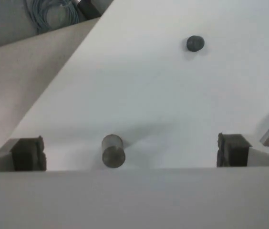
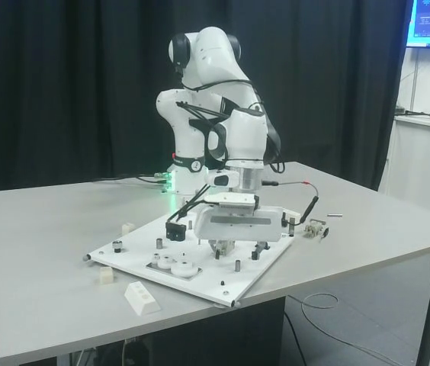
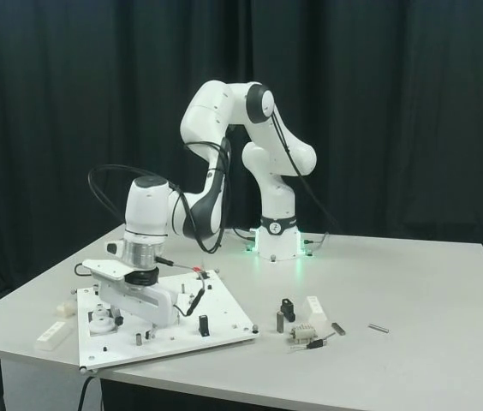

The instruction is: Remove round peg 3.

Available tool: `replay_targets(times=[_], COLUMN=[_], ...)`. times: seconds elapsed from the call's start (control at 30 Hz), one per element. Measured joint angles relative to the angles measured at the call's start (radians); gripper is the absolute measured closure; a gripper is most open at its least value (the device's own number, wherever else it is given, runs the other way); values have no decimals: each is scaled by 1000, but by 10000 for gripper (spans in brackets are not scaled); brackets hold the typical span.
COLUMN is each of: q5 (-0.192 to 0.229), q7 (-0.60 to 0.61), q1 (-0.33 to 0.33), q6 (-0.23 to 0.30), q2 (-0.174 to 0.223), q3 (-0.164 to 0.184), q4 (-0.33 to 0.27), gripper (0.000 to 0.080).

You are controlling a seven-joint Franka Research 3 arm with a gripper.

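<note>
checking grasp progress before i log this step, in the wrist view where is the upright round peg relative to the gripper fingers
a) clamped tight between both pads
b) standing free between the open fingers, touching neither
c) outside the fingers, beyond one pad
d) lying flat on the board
b: the round peg stands upright on the white board, with clear gaps to both pads of the open gripper.

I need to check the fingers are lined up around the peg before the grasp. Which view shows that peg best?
The wrist view: the grey round peg stands upright on the white board, between the open gripper's black fingers, touching neither. In both room views the gripper's body hides the peg.
</note>
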Motion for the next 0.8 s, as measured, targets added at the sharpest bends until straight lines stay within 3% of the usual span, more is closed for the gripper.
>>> replay_targets(times=[0.63, 0.8], q5=[55, 74], q7=[-9, -15], q1=[0, 0], q6=[-19, -44], q2=[41, 47], q3=[0, 1], q4=[34, 52], gripper=[3, 3])
